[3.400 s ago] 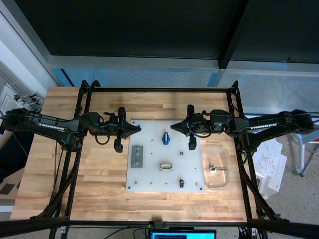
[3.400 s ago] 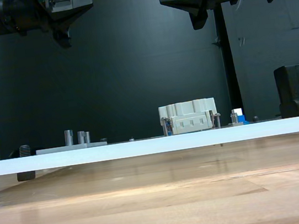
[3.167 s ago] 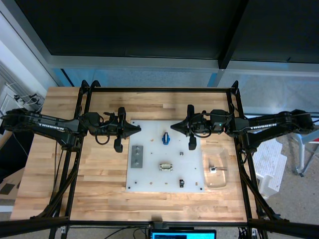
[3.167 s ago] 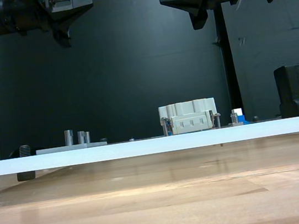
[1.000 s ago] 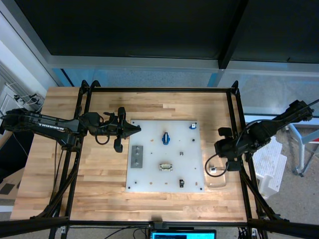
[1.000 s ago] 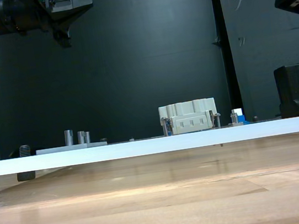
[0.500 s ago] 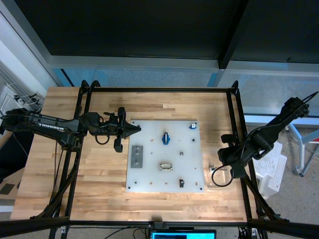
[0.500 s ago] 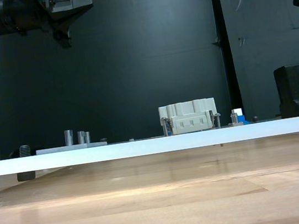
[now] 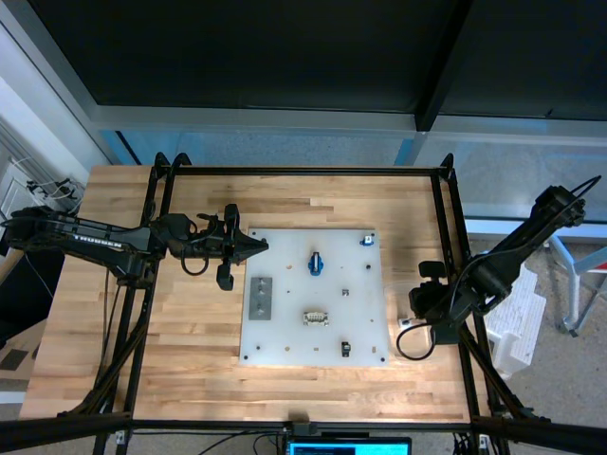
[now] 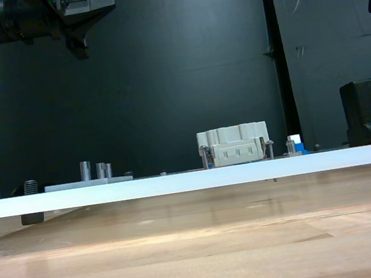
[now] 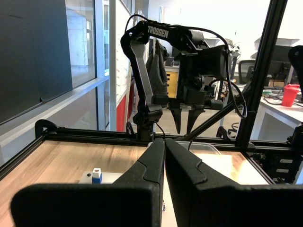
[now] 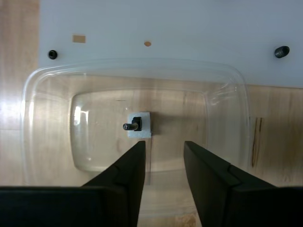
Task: Pick the USB connector and install on taskboard
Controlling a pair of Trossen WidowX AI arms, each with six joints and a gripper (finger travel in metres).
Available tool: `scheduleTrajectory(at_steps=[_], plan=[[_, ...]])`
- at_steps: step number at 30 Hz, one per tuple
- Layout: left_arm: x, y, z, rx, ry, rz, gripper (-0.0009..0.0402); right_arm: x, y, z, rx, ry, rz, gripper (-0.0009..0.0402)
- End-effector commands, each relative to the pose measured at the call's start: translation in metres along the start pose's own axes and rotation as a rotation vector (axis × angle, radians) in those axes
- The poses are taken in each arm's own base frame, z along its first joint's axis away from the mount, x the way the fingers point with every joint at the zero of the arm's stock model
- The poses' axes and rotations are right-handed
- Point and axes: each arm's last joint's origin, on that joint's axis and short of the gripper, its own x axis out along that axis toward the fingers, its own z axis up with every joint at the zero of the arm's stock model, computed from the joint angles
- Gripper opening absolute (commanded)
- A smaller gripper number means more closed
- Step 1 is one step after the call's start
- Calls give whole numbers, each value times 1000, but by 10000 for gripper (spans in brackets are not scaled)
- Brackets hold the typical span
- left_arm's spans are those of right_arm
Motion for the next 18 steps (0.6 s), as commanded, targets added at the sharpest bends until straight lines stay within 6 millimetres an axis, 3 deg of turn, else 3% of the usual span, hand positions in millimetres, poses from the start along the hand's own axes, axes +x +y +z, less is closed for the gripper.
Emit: scheduleTrajectory(at_steps=[1, 18], plan=[[0, 0, 0, 0, 0, 0, 0, 5, 3, 1, -1, 20, -19, 138], [0, 0, 0, 0, 0, 0, 0, 33, 16, -2, -13, 44, 3, 185]])
